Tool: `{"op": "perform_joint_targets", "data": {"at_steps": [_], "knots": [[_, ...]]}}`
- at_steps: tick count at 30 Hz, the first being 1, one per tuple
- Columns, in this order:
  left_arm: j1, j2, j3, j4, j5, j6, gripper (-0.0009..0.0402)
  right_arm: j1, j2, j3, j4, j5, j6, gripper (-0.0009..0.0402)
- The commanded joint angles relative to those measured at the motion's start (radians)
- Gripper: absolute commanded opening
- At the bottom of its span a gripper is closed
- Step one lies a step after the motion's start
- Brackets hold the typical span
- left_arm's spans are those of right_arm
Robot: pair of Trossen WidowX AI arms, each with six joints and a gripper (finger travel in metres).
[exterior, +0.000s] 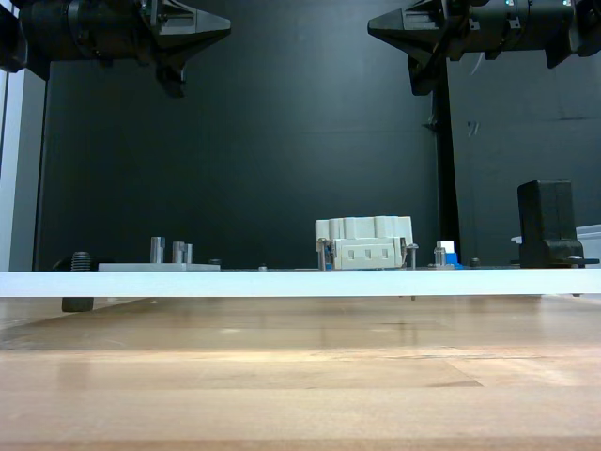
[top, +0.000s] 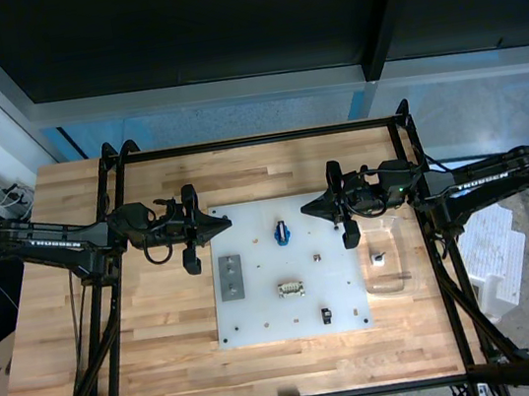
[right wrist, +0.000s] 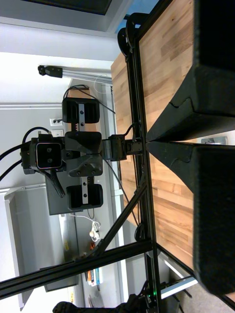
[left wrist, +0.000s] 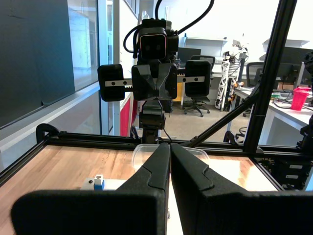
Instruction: Pick the USB connector and install on taskboard
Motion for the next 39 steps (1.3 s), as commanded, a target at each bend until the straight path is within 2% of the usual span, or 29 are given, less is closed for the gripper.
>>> {"op": "perform_joint_targets", "data": {"at_steps": [1, 19, 21, 34, 39], "knots": [[0.0, 0.0, 0.0, 0.0, 0.0, 0.0, 0.0, 0.0, 0.0, 0.0, 0.0, 0.0, 0.0, 0.0], [0.001, 0.0, 0.0, 0.0, 0.0, 0.0, 0.0, 0.0, -0.011, 0.004, -0.033, 0.001, 0.02, 0.0], [0.0, 0.0, 0.0, 0.0, 0.0, 0.0, 0.0, 0.0, -0.024, 0.018, -0.109, 0.012, 0.018, 0.0], [0.0, 0.0, 0.0, 0.0, 0.0, 0.0, 0.0, 0.01, -0.175, 0.124, -0.659, 0.014, 0.018, 0.0], [0.001, 0.0, 0.0, 0.0, 0.0, 0.0, 0.0, 0.014, -0.206, 0.171, -0.874, 0.033, 0.005, 0.0]]}}
